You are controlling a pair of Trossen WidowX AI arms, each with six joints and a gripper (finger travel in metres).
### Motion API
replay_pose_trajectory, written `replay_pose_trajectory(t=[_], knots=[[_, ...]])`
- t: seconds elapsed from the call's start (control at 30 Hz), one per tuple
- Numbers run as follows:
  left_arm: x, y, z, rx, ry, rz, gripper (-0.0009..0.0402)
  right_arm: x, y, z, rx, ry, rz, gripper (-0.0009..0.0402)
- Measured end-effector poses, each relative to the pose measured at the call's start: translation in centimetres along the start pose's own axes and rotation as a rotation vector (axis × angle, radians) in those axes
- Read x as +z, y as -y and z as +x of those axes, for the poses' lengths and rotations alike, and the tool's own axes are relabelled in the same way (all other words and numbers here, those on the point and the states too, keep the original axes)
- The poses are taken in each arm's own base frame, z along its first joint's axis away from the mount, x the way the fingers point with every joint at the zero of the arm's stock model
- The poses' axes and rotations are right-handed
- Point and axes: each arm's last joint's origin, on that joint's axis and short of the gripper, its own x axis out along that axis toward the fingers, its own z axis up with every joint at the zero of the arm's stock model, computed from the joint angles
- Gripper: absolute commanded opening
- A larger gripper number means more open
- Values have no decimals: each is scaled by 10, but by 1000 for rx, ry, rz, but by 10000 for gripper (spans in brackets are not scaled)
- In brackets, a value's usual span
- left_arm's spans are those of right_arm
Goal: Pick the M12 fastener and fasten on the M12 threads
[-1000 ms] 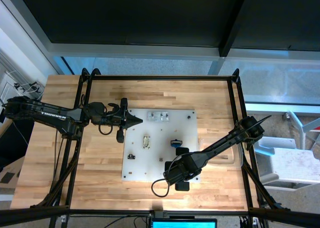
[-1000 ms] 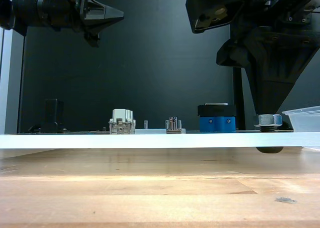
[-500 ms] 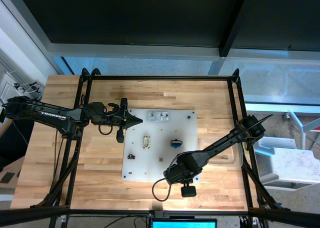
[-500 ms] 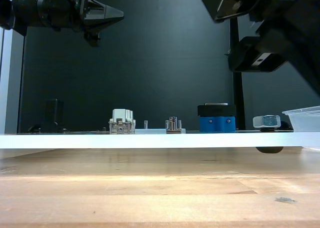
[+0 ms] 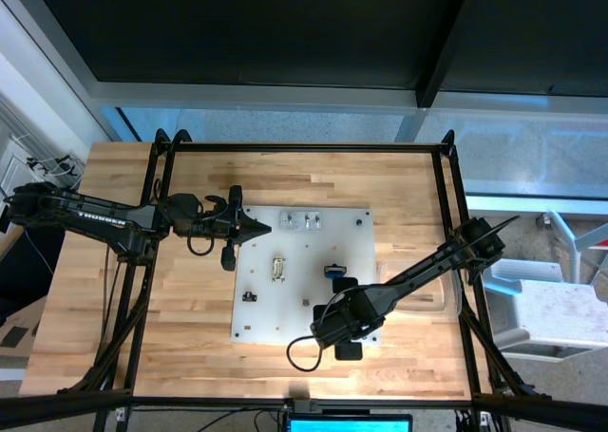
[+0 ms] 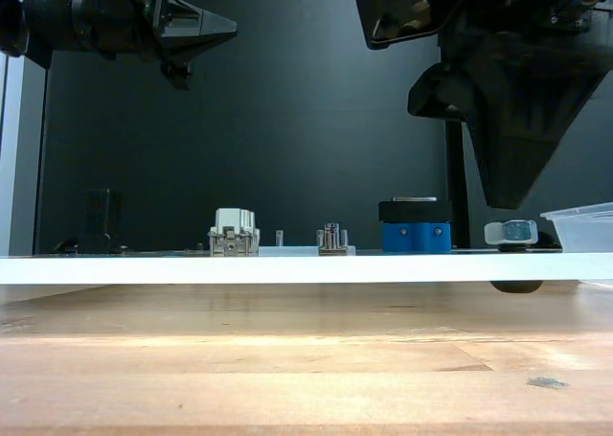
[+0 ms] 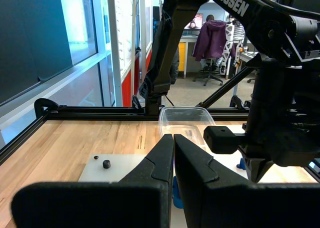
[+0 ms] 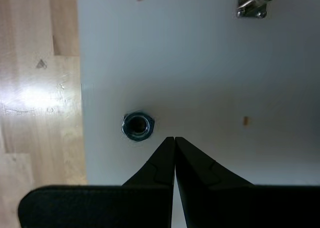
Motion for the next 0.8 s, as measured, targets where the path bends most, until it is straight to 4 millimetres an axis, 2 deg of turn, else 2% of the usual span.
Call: replay_pose_trajectory(t=[0.17, 0.53, 0.6, 0.73, 0.8], knots=[[0, 0, 0, 0, 0, 0, 0, 0, 0, 7, -16, 2, 5, 0], [0, 0, 0, 0, 0, 0, 0, 0, -1, 9, 4, 2, 7, 0], [0, 0, 0, 0, 0, 0, 0, -1, -3, 9, 68, -27, -9, 0], [0, 0, 0, 0, 0, 0, 0, -4, -9, 7, 306, -127, -109, 0], [0, 0, 0, 0, 0, 0, 0, -5, -11, 5, 351, -142, -125, 0]])
